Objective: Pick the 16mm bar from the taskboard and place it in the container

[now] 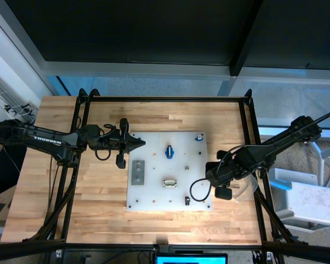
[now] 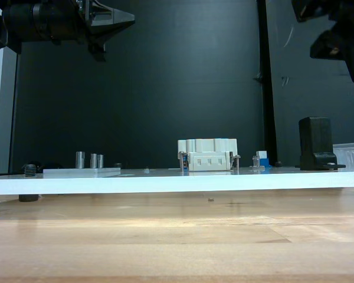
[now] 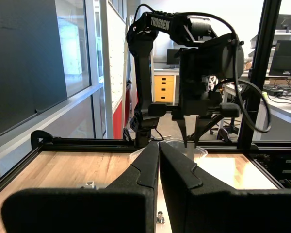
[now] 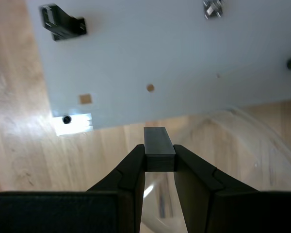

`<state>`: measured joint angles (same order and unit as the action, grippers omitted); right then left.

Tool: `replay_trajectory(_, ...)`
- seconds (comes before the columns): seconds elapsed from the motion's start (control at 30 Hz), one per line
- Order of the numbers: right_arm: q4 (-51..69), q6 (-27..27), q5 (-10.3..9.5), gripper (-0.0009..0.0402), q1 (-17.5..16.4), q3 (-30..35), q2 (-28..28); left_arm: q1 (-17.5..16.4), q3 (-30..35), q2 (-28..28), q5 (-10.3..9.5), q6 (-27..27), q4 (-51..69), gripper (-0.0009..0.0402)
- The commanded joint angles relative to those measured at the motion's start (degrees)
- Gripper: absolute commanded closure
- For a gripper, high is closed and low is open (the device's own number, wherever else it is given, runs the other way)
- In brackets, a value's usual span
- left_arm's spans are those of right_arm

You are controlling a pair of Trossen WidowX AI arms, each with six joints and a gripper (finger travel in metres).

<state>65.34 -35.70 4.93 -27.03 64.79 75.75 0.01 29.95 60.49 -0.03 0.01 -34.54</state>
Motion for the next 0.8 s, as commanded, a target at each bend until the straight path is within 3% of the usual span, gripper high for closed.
replay_trajectory(0.03,0.0,-0.5,0.02,0.0364,0.3,-2.1,-1.7,0.0,0.0,0.0,0.00,0.0,0.0,0.0393)
replay_trajectory(0.8,0.6,-8.8,-0.63,0.0364,1.6,-16.1,-14.7,0.0,0.0,0.0,0.00,0.0,0.0,0.0393)
